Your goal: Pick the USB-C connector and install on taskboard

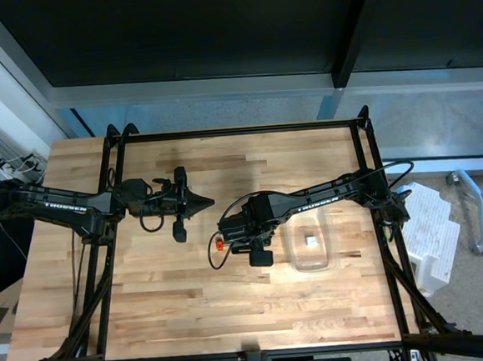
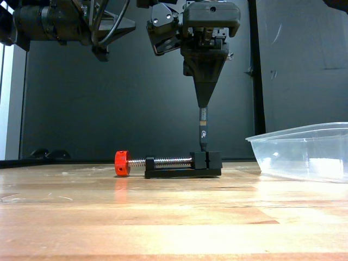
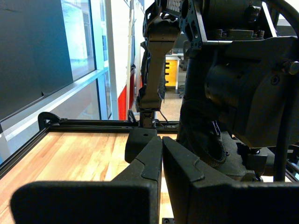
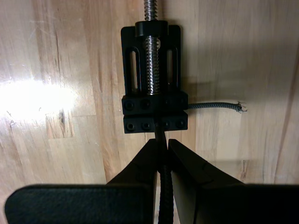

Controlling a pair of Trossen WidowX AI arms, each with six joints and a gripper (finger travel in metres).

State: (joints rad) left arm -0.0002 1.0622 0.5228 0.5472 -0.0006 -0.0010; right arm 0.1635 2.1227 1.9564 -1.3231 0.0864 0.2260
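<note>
High view: the left gripper (image 1: 195, 202) hangs over the bench (image 1: 151, 305), well apart from the taskboard (image 1: 220, 244). The right gripper (image 1: 260, 253) points down over it.

Low view: the right jaws pinch the USB-C connector (image 2: 203, 130) upright, its lower end meeting the taskboard's end block.

Left wrist view: the left jaws are closed on nothing.

Right wrist view: the right jaws clamp the connector at the block.

Right claw (image 4: 161, 143) vertical over mid-table, pinched on USB-C connector (image 2: 203, 129); left claw (image 3: 162, 142) level, closed, leftward.
</note>
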